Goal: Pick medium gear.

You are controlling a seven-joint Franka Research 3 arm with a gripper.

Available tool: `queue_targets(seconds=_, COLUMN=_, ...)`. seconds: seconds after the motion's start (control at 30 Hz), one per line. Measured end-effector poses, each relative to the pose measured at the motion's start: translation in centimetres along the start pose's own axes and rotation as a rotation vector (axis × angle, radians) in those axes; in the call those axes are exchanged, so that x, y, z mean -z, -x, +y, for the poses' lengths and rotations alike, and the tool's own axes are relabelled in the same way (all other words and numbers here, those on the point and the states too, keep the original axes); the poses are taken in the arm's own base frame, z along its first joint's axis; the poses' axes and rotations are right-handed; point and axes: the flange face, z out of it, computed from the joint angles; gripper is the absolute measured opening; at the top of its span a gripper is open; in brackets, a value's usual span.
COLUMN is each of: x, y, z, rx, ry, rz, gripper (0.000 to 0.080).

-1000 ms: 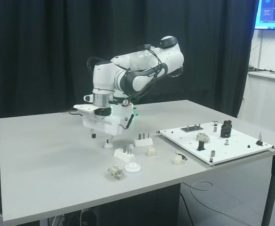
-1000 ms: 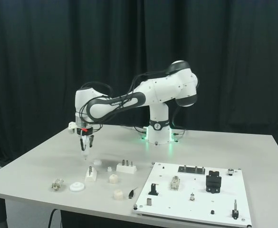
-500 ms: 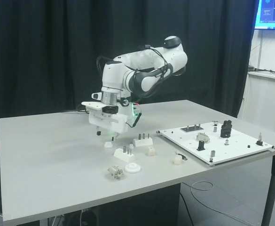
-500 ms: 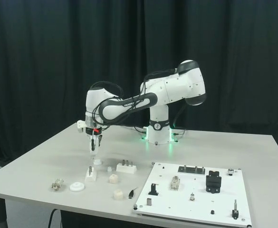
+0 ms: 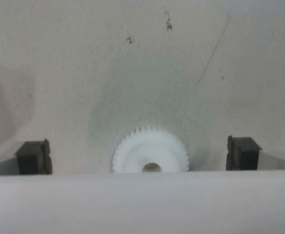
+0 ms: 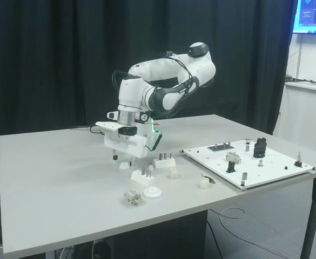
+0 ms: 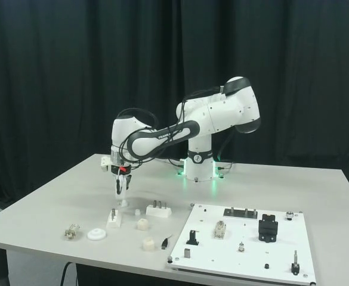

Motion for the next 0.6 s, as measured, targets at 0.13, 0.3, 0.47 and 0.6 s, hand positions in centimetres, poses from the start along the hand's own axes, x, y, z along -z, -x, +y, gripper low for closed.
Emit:
queue_targets(seconds=0.13, x=-0.49, y=0.11, z=0.16, rx=-0.007, ry=-0.005, rz=-0.004, gripper=0.08)
queue_targets(seconds=0.3, x=-0.75, y=0.18, z=0.24, rx=-0.015, ry=-0.006, rz=-0.008, gripper=0.08)
queue_targets(seconds=0.47, x=-0.88, y=0.22, z=0.27, rx=-0.021, ry=-0.007, rz=-0.01, gripper=0.08)
queue_targets(seconds=0.6, x=-0.93, y=0.25, z=0.28, rx=-0.022, ry=-0.007, rz=-0.011, gripper=0.08)
